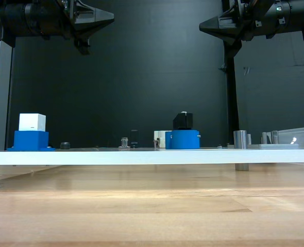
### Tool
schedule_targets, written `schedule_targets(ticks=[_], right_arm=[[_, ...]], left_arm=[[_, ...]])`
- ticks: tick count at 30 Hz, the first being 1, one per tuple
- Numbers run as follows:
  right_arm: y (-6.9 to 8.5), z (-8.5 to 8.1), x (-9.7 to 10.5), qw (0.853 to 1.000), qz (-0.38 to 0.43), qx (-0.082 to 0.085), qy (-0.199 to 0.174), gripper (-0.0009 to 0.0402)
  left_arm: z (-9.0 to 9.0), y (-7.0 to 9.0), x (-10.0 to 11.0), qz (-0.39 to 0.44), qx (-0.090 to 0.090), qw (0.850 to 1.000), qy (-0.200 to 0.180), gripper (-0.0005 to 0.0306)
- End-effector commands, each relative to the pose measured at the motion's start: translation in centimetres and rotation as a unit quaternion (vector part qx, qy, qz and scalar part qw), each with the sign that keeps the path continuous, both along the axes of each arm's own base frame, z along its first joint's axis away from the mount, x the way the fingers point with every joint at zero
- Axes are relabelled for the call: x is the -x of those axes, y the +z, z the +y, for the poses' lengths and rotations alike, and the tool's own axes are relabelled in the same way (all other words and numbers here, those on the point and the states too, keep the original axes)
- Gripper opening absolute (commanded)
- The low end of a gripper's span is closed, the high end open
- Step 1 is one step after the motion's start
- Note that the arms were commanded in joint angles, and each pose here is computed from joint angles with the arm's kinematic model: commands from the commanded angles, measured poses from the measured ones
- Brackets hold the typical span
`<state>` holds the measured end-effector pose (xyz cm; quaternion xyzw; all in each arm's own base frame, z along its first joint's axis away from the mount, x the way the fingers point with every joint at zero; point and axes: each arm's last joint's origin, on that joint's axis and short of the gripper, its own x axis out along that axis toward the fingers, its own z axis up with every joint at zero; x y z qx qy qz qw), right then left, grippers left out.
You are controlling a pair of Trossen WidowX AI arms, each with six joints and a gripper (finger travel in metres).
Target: Pick the 16mm cylinder and place it in the container
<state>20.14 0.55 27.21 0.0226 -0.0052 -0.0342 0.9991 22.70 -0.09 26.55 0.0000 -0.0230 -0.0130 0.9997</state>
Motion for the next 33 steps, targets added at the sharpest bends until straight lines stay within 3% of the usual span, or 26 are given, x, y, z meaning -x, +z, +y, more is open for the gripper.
schedule_targets(ticks=[1, 11, 16, 21, 23, 29, 33], right_arm=[[0.0, 0.3, 0.0, 0.999, -0.001, 0.0, 0.043, 0.0], [0.0, 0.3, 0.0, 0.999, -0.001, -0.001, 0.043, 0.0], [0.4, 0.3, -0.1, 0.999, 0.0, -0.018, 0.044, 0.0], [1.1, 0.2, -0.3, 0.997, 0.063, -0.018, 0.037, 0.0], [1.5, 0.2, -0.4, 0.995, 0.09, -0.025, 0.035, 0.0], [2.9, 0.3, -1.5, 0.979, 0.198, -0.035, 0.02, 0.0], [3.8, 0.3, -2.5, 0.958, 0.284, -0.039, 0.016, 0.0]], left_arm=[[0.0, 0.0, 0.0, -0.001, 0.0, 1.0, 0.0, 0.0], [0.0, 0.0, 0.0, 0.0, 0.0, 1.0, 0.0, 0.0], [0.0, 0.0, 0.0, 0.0, 0.0, 1.0, 0.0, 0.0], [0.0, 0.0, 0.0, 0.0, 0.0, 1.0, 0.0, 0.0], [0.0, 0.0, 0.0, 0.0, 0.0, 1.0, 0.0, 0.0], [0.0, 0.0, 0.0, 0.0, 0.0, 1.0, 0.0, 0.0], [0.0, 0.0, 0.0, 0.0, 0.0, 1.0, 0.0, 0.0]])
